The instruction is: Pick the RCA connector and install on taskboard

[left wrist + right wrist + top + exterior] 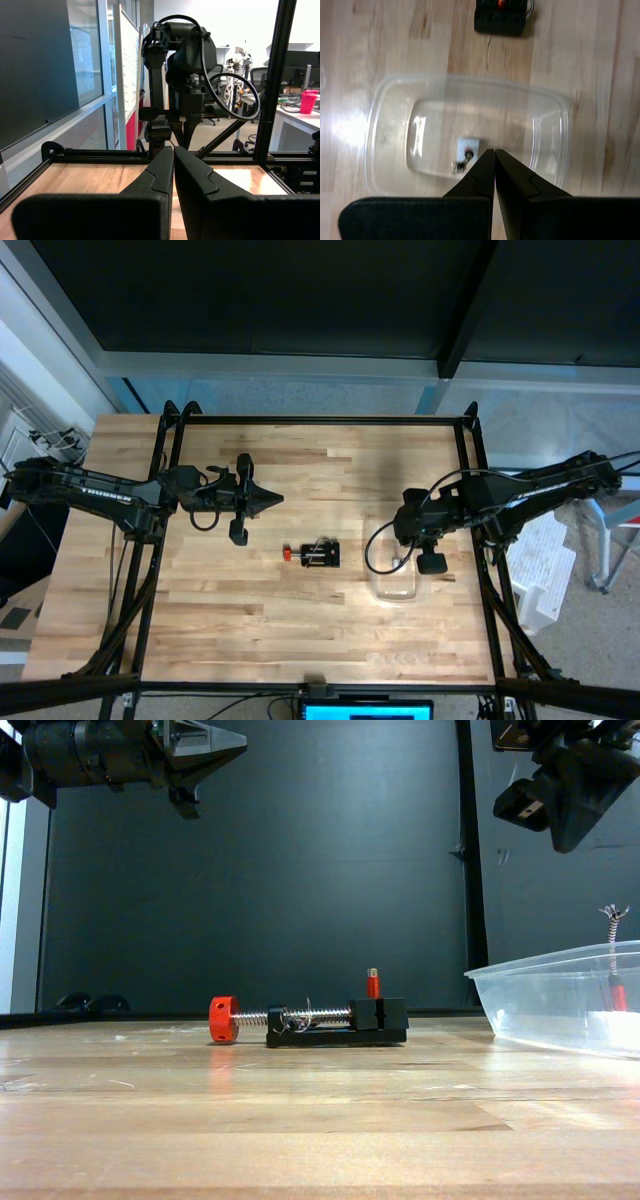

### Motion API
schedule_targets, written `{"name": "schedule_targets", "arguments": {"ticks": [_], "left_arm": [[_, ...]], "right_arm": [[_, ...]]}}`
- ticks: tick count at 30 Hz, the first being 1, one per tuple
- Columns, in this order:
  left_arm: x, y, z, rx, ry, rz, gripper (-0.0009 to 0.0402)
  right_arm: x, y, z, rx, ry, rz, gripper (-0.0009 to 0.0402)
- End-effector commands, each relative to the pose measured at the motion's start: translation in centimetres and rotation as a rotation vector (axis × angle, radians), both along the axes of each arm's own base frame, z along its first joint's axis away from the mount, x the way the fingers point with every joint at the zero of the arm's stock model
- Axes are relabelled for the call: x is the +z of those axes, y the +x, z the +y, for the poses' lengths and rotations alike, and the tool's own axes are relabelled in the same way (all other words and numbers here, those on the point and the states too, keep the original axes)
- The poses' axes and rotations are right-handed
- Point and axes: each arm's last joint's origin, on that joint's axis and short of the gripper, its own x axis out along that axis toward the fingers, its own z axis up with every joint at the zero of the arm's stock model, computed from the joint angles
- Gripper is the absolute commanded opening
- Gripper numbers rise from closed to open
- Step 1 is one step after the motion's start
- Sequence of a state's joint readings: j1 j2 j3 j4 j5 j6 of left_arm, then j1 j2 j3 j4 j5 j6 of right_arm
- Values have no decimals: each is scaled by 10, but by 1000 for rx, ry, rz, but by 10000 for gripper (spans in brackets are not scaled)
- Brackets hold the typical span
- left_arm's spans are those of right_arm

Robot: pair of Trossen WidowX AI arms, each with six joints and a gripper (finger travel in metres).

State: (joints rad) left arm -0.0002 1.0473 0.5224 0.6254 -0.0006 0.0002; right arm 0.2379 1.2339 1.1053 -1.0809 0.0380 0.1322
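The taskboard (322,556) is a small black block with a red knob (287,553) at its left end, lying mid-table; it also shows low on the wood (340,1022) and in the right wrist view (501,19). The RCA connector (461,164) is a tiny dark, silvery plug beside a small white cube (468,146) inside the clear tray (385,125). My right gripper (494,150) hangs shut and empty above the tray, its tips just right of the plug. My left gripper (278,500) is shut and empty, held high, left of and behind the taskboard.
The clear plastic tray (378,585) sits right of the taskboard, about a hand's width away, and its wall shows in the low view (540,1005). A black frame (320,420) borders the table. Bare wood lies around the taskboard.
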Motion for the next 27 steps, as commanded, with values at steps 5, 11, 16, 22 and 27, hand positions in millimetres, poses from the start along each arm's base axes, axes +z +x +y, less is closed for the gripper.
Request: {"name": "schedule_targets", "arguments": {"ticks": [5, 11, 16, 22, 27], "left_arm": [[0, 0, 0, 0, 0, 0, 0], [0, 0, 0, 0, 0, 0, 0], [0, 0, 0, 0, 0, 0, 0], [0, 0, 0, 0, 0, -1, 0], [0, 0, 0, 0, 0, -1, 0]], "right_arm": [[-3, 7, 8, -3, -57, 77, 0], [-12, 3, 18, 16, -90, 99, 27], [-18, 0, 21, -24, -96, 109, 98], [-30, -6, 27, -37, -99, 127, 164], [-36, -10, 30, -48, -94, 128, 175]]}}
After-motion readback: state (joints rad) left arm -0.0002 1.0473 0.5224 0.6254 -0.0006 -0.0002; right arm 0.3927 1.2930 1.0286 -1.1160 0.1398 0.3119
